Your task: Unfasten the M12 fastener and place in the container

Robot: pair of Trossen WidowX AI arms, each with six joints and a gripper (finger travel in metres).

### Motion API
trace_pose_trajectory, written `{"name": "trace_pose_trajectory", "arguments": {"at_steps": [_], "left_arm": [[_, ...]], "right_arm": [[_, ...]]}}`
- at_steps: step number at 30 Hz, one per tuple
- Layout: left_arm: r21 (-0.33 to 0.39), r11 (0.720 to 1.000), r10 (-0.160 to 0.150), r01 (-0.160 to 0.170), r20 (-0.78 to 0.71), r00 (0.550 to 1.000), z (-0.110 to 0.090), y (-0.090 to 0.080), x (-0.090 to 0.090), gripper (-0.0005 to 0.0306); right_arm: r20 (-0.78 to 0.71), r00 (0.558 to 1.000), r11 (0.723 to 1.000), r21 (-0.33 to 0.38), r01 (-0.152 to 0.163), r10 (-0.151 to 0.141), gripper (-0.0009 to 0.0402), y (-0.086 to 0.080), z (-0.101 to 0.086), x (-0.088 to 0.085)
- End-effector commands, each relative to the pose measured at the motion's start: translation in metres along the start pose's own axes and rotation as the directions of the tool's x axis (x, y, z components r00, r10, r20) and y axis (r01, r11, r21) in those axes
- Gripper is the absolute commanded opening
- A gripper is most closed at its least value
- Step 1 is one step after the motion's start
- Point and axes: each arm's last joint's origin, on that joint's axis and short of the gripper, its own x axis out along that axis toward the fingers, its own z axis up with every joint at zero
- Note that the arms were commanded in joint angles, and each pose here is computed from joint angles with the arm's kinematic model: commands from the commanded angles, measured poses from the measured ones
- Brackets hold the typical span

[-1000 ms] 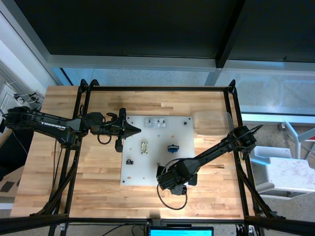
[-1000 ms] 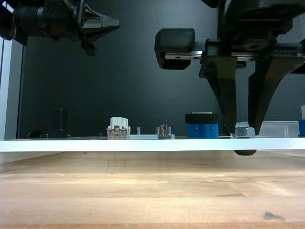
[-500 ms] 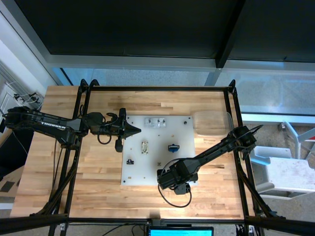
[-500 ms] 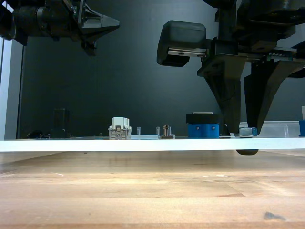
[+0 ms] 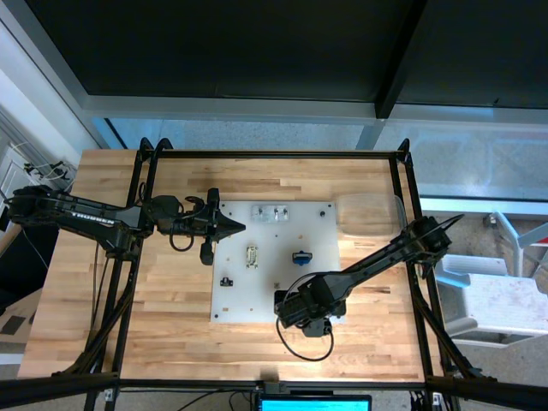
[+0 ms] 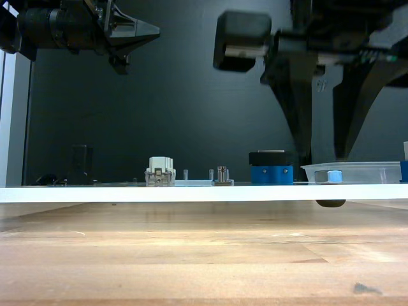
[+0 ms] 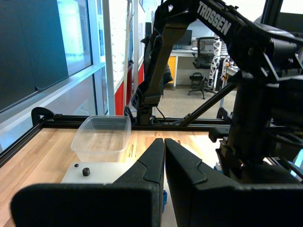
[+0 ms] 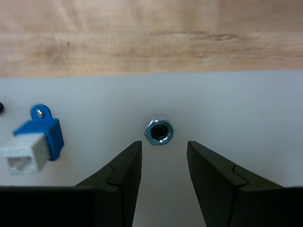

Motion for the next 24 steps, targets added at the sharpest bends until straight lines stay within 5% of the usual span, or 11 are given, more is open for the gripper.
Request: {"name": "trace_pose_trajectory", "arguments": {"at_steps": [1,4,6,8,11,13,15,18,20,24], "left_arm": [[0.0,1.0,0.0,0.0,0.0,1.0,0.0,0.0,0.0,0.0],[0.0,1.0,0.0,0.0,0.0,1.0,0.0,0.0,0.0,0.0],[0.0,1.0,0.0,0.0,0.0,1.0,0.0,0.0,0.0,0.0],[0.0,1.0,0.0,0.0,0.0,1.0,0.0,0.0,0.0,0.0],[0.0,1.0,0.0,0.0,0.0,1.0,0.0,0.0,0.0,0.0],[0.0,1.0,0.0,0.0,0.0,1.0,0.0,0.0,0.0,0.0],[0.0,1.0,0.0,0.0,0.0,1.0,0.0,0.0,0.0,0.0],[0.0,1.0,0.0,0.0,0.0,1.0,0.0,0.0,0.0,0.0],[0.0,1.0,0.0,0.0,0.0,1.0,0.0,0.0,0.0,0.0],[0.0,1.0,0.0,0.0,0.0,1.0,0.0,0.0,0.0,0.0]], "right_arm": [[0.009,1.0,0.994,0.112,0.005,-0.006,0.0142,0.002,0.0,-0.007],[0.017,1.0,0.949,0.314,0.01,-0.017,0.014,0.003,-0.001,-0.013],[0.023,0.999,0.881,0.472,0.013,-0.028,0.0135,0.003,-0.001,-0.018],[0.05,0.998,0.77,0.638,-0.012,-0.026,0.0125,0.004,-0.001,-0.022],[0.123,0.992,0.578,0.81,-0.103,0.004,0.0095,0.005,0.001,-0.024],[0.123,0.992,0.478,0.871,-0.114,0.012,0.0061,0.007,0.001,-0.022],[0.143,0.989,0.408,0.901,-0.144,0.032,0.002,0.009,0.002,-0.019],[0.188,0.981,0.332,0.923,-0.193,0.046,0.0006,0.011,0.003,-0.014],[0.194,0.98,0.278,0.94,-0.196,0.037,0.0007,0.011,0.002,-0.01],[0.191,0.981,0.209,0.958,-0.193,0.031,0.0001,0.011,-0.001,-0.003]]}}
